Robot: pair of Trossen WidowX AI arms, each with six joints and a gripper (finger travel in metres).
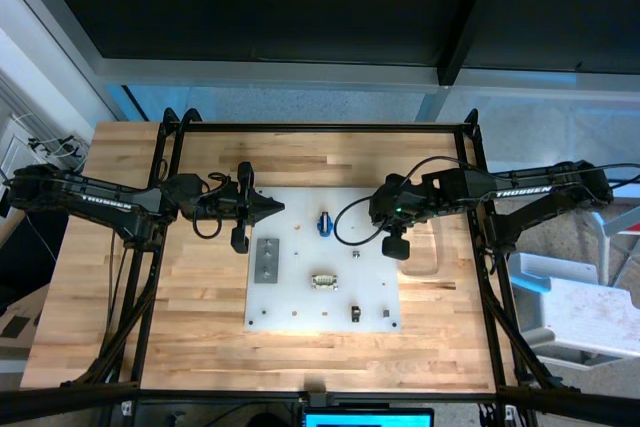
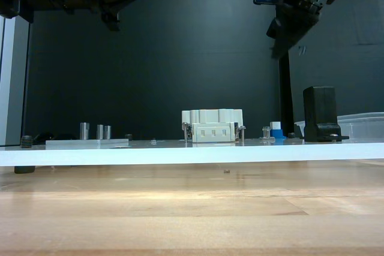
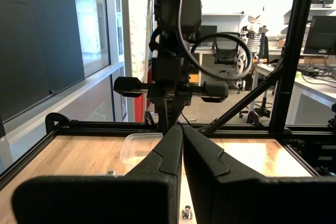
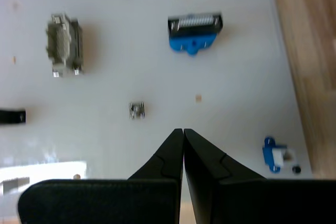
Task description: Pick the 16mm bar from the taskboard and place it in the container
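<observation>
The white taskboard lies mid-table. The 16mm bar shows as a tiny dark spot near the board's near right corner, just right of the black upright part. The clear container sits on the wood off the board's right edge. My right gripper hangs shut above the board's far right area, pointing down, well away from the bar; in its wrist view the shut fingertips hover over bare board. My left gripper is shut and empty, held level above the board's far left edge.
On the board stand a grey metal block, a blue part, a silver connector and a small fitting. A black frame rail rings the table. The right arm's camera housing hangs beside the container.
</observation>
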